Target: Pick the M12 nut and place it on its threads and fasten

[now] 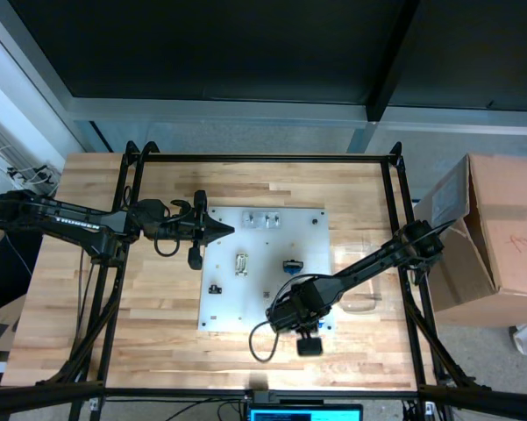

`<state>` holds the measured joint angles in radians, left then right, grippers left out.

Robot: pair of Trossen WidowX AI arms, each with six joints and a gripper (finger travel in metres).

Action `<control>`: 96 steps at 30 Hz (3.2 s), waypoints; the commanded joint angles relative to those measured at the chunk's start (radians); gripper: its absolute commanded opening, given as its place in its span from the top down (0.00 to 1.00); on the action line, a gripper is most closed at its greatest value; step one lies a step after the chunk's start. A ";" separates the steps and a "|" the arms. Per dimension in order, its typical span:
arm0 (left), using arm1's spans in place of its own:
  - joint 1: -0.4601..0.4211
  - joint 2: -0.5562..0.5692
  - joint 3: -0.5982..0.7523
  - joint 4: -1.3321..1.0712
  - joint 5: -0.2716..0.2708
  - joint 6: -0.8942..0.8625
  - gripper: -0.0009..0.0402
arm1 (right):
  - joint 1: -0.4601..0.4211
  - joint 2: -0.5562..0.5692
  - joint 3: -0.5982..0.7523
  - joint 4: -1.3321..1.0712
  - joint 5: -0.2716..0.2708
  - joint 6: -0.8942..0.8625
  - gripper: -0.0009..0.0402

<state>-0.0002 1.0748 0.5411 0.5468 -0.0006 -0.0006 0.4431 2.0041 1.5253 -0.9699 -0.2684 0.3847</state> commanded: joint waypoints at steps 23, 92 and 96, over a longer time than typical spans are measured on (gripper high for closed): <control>0.000 0.000 0.000 0.001 0.000 0.000 0.98 | 0.000 -0.008 -0.005 -0.013 0.328 0.037 0.98; 0.000 0.000 0.000 0.000 0.000 0.000 0.98 | -0.004 -0.011 -0.015 -0.011 0.345 0.048 0.98; 0.000 0.000 0.000 0.000 0.000 0.000 0.98 | -0.003 -0.005 -0.016 0.008 0.323 0.048 0.98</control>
<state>-0.0002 1.0752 0.5411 0.5468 -0.0006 -0.0002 0.4393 1.9942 1.5105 -0.9726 0.0719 0.4324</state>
